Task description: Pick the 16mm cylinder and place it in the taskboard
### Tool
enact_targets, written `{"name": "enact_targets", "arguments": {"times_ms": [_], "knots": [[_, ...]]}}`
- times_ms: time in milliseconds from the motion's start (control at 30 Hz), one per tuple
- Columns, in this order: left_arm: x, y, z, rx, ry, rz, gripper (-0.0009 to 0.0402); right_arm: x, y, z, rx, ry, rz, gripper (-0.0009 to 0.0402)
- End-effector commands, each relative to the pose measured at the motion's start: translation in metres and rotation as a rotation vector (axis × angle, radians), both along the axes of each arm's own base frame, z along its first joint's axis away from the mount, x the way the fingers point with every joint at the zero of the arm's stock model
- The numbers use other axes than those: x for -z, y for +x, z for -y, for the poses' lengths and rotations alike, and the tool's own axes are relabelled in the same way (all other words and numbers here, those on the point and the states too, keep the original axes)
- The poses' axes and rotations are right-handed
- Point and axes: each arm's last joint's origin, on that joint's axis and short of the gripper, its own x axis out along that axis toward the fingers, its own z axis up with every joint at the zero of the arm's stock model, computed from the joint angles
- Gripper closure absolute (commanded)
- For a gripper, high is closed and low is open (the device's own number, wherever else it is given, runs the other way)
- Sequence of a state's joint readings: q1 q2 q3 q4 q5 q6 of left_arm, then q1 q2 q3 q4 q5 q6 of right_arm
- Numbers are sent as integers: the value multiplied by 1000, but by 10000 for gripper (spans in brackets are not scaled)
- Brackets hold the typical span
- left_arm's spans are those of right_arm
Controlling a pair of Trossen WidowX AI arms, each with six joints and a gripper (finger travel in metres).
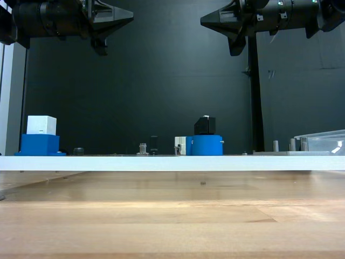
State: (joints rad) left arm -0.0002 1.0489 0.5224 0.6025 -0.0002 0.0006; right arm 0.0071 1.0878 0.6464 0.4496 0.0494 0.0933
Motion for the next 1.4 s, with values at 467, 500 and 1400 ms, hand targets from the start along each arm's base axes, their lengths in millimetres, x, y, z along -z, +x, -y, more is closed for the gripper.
{"name": "enact_targets", "arguments": {"times_ms": [467,500,1400], "knots": [[0,0,0,0,0,0,393,-26,-8,-3,-4,20,-505,393],[0,0,0,0,0,0,393,-27,-9,-3,-3,24,-532,393],[0,0,0,0,0,0,393,-15,-58,-30,-5,104,-1131,393]]}}
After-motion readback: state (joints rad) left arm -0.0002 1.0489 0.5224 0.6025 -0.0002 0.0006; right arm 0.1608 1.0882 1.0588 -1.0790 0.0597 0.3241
